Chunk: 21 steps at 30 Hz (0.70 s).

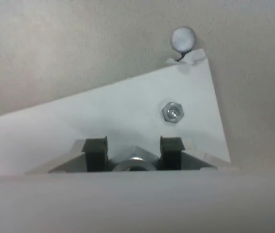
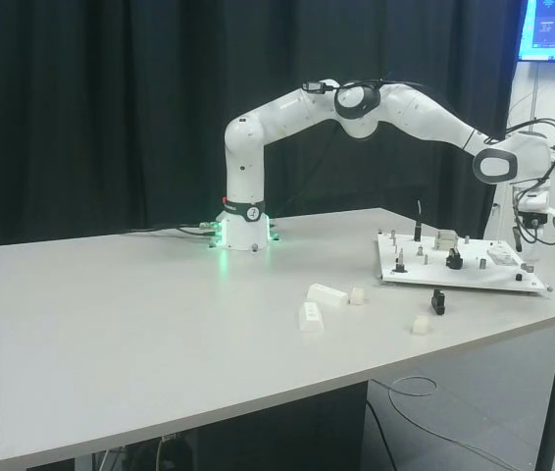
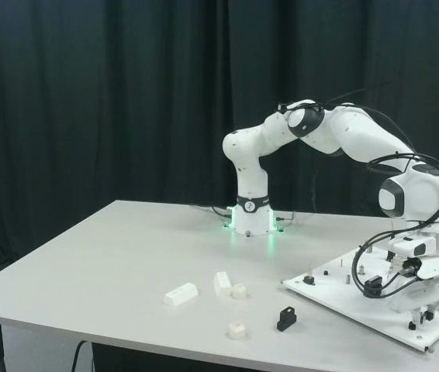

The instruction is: Remove bolt 4.

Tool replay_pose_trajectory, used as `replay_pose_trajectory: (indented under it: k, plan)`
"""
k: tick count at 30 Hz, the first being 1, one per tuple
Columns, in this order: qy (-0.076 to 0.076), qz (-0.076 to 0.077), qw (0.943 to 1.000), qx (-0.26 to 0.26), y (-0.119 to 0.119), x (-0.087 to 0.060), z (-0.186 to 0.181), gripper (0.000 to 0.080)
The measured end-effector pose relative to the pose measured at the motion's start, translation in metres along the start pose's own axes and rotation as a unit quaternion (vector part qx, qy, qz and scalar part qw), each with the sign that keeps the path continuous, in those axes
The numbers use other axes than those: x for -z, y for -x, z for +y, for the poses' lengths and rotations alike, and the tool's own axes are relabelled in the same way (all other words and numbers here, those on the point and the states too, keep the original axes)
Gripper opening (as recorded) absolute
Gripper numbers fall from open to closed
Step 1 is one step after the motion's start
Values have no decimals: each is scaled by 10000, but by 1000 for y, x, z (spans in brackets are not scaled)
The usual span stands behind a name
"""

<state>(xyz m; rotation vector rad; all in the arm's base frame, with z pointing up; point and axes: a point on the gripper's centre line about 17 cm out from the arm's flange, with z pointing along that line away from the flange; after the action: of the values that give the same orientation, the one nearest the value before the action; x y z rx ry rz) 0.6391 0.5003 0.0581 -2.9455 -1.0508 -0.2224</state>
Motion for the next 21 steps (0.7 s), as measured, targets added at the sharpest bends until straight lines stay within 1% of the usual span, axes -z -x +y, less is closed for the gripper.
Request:
replay_pose_trajectory:
  k: [21]
  plan:
    - [-19,-49,9995,-304,2,3,17,229]
